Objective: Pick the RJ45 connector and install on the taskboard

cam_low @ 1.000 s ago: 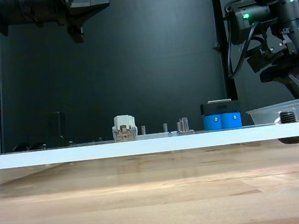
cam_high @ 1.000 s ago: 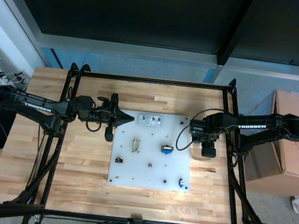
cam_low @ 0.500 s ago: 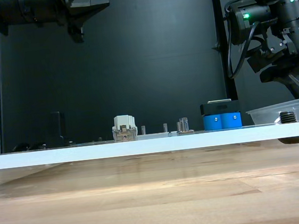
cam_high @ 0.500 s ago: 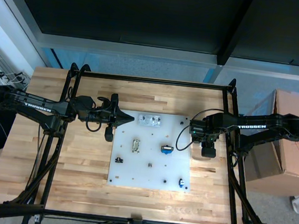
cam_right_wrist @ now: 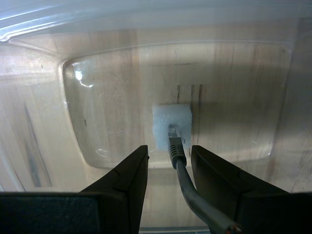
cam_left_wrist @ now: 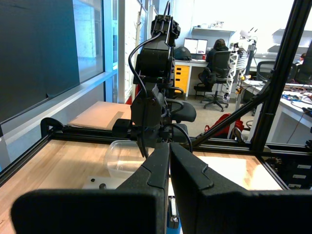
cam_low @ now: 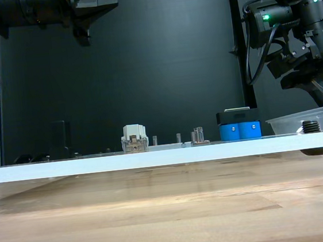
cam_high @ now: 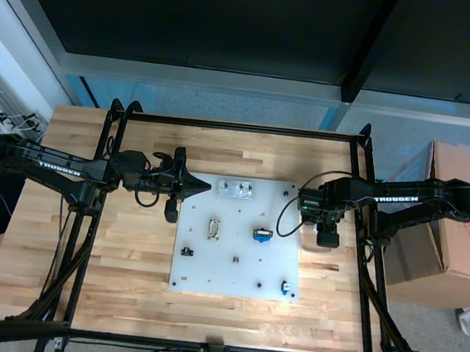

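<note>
Left tool (cam_left_wrist: 169, 146), black tapered fingers (cam_left_wrist: 152, 171) pressed together, hangs above white taskboard (cam_high: 225, 275) edge. Right tool (cam_right_wrist: 168, 152) spread over clear plastic tray (cam_right_wrist: 73, 97); RJ45 connector (cam_right_wrist: 171, 127) lies free inside.

Colours noted. My left gripper (cam_left_wrist: 169, 147) is matt black, and my right gripper (cam_right_wrist: 168, 150) is the same. My left arm (cam_high: 29, 156) is black with white TROSSEN lettering. A green light (cam_low: 265, 17) shows on my right arm (cam_low: 307, 19), which is also black. The RJ45 connector (cam_right_wrist: 172, 129) is whitish and its cable (cam_right_wrist: 181, 178) is grey. The tray (cam_right_wrist: 73, 92) is clear and colourless. The taskboard (cam_high: 234, 276) is plain white and carries a blue block (cam_low: 240, 130) capped in black. The table (cam_high: 127, 257) is pale wood, striped in planks.
</note>
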Controlling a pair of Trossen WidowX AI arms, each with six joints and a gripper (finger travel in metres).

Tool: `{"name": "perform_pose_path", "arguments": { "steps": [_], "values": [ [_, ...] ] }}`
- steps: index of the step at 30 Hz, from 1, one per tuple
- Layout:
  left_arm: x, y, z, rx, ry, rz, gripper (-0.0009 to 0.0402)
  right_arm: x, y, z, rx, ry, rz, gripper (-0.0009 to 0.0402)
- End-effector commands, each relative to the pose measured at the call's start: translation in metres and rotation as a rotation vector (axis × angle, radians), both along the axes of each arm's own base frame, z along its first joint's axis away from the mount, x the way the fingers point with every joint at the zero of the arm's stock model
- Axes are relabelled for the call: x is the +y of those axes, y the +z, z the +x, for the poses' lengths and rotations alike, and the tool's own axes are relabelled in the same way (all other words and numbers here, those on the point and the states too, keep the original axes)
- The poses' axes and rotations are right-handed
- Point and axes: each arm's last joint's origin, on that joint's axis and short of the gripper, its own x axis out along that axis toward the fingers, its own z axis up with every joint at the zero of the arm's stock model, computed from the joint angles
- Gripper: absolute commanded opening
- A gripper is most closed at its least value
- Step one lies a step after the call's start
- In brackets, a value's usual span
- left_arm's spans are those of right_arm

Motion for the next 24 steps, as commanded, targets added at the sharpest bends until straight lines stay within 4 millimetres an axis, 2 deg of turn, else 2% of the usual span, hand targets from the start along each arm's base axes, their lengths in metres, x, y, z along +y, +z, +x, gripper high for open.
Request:
{"name": "perform_pose_path", "arguments": {
  "steps": [1, 8, 17, 24],
  "values": [
    [0.000, 0.000, 0.000, -0.001, 0.000, 0.000, 0.0001, 0.000, 0.000, 0.000, 0.000, -0.001, 0.000, 0.0122],
    [0.000, 0.000, 0.000, -0.001, 0.000, 0.000, 0.0001, 0.000, 0.006, -0.002, -0.019, 0.000, -0.002, 0.0122],
    [0.000, 0.000, 0.000, -0.001, 0.000, 0.000, 0.0001, 0.002, 0.054, -0.021, -0.215, 0.001, -0.019, 0.0122],
    [0.000, 0.000, 0.000, 0.000, 0.000, 0.000, 0.0001, 0.002, 0.057, -0.026, -0.227, -0.003, -0.020, 0.0122]
  ]
}}
